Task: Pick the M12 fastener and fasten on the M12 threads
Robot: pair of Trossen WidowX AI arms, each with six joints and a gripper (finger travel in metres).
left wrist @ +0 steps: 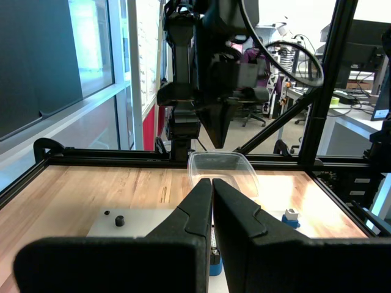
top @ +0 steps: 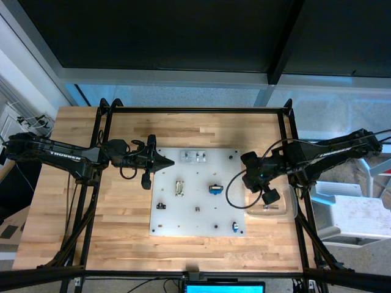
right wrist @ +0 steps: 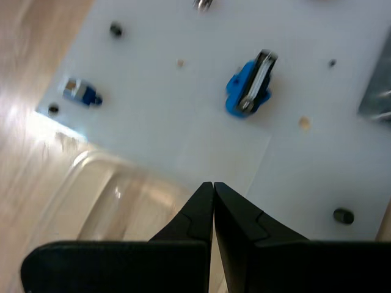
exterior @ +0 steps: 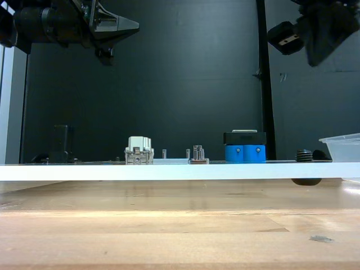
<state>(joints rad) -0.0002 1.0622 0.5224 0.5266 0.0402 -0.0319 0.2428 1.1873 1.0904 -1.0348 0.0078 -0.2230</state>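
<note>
Black-fingered, the left gripper (top: 168,162) hovers high over the left edge of the white board (top: 183,220), fingers pressed together on nothing. At the board's near right edge the ribbed stud (exterior: 304,156) stands bare. The right gripper (right wrist: 213,188) hangs above the board's right edge, likewise closed and empty. Just right of the board, the clear tray (top: 294,211) seems to hold the M12 fastener (top: 273,207), a silvery speck whose axis I cannot tell. It lies almost beneath the right gripper, so that arm looks nearer.
</note>
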